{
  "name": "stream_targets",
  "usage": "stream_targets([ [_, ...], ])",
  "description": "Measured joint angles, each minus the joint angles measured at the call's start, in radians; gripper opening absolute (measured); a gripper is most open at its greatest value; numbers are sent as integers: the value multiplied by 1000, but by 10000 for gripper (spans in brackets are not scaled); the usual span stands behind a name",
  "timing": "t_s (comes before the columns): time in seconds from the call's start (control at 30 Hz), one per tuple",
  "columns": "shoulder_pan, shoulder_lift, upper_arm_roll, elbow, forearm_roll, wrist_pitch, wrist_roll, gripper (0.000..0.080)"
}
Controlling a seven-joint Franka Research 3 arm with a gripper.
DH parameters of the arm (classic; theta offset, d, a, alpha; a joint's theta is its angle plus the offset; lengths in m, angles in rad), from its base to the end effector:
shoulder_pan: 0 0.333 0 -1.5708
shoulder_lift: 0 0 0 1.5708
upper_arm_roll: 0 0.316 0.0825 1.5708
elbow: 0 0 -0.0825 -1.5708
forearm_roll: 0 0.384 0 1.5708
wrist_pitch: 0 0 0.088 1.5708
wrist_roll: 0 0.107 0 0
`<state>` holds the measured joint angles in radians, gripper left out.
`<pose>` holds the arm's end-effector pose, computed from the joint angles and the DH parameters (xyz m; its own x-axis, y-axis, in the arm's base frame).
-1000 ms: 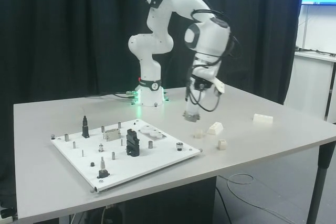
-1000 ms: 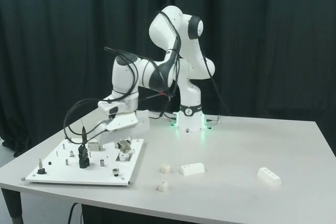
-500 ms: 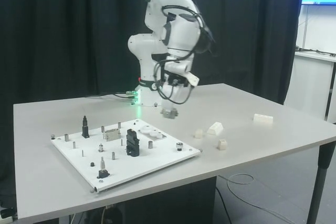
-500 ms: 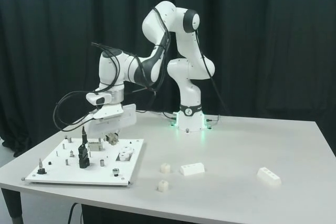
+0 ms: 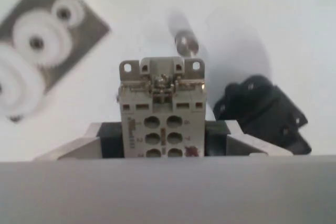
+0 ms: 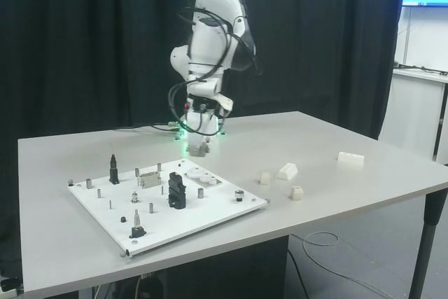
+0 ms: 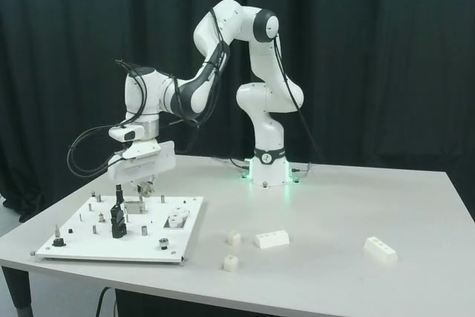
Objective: Insert waterproof.
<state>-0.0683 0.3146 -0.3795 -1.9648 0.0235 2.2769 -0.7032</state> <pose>0.5537 -0.2547 0.3263 0.9662 0.2533 -0.0471 0.2565 -0.9626 0.0866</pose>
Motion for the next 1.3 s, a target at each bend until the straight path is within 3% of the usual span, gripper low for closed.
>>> stream_targets([
  [0.63,-3,-11,-131,-32,91,44,-445,312],
  [1.0,-6,-11,-175,-76,141,111,-796,312],
  [1.3,-12,-11,-200,-110,193,159,-952,312],
])
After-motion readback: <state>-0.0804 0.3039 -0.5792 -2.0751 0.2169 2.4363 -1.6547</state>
